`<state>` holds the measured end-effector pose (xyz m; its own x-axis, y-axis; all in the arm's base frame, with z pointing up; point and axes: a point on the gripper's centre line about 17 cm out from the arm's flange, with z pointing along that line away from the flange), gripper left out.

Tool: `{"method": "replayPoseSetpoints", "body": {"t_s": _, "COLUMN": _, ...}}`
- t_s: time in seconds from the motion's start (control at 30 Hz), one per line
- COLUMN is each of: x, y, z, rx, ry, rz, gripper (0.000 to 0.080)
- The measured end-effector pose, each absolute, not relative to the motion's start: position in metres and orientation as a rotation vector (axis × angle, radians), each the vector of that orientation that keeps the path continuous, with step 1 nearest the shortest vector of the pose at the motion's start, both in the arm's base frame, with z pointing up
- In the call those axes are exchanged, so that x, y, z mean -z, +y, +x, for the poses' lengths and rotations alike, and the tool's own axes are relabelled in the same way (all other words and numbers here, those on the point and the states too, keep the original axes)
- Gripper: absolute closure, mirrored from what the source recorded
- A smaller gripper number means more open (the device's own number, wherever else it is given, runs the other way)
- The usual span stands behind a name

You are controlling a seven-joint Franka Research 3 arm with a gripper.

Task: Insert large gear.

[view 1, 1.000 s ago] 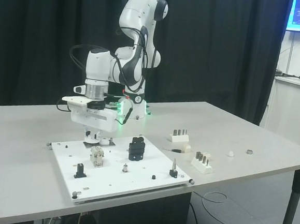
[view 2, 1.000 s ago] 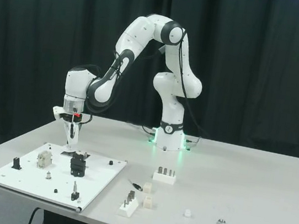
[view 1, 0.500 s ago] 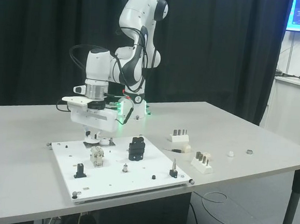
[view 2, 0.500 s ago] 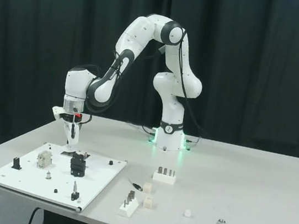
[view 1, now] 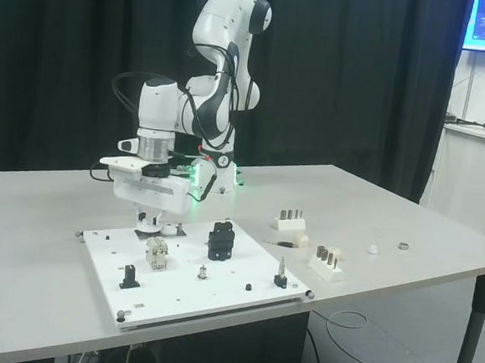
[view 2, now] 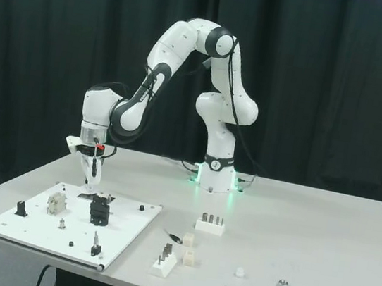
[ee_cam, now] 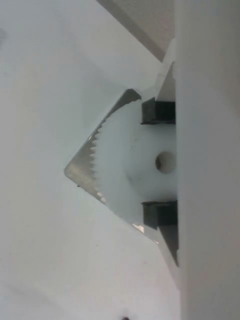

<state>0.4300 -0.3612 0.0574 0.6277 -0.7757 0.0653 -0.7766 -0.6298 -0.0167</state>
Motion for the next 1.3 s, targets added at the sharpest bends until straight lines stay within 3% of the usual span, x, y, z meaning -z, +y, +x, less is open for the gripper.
{"method": "replayPoseSetpoints", "body": {"t_s": 0.77, "x": -0.059, "y": -0.362, "z": 0.43, "rx": -0.106, "ry": -1.37, "rz": 2.812, "gripper": 0.0473}}
{"method": "replayPoseSetpoints", "body": {"t_s": 0.8, "x": -0.059, "y": -0.362, "z": 0.43, "rx": -0.106, "ry": -1.368, "rz": 2.812, "gripper": 0.0254}}
{"method": "replayPoseSetpoints", "body": {"t_s": 0.97, "x": -0.061, "y": -0.364, "z": 0.43, "rx": -0.107, "ry": -1.354, "rz": 2.813, "gripper": 0.0254}}
{"method": "replayPoseSetpoints", "body": {"t_s": 1.0, "x": -0.061, "y": -0.364, "z": 0.43, "rx": -0.108, "ry": -1.352, "rz": 2.813, "gripper": 0.0058}}
{"method": "replayPoseSetpoints", "body": {"t_s": 1.3, "x": -0.07, "y": -0.372, "z": 0.422, "rx": -0.09, "ry": -1.308, "rz": 2.814, "gripper": 0.0016}}
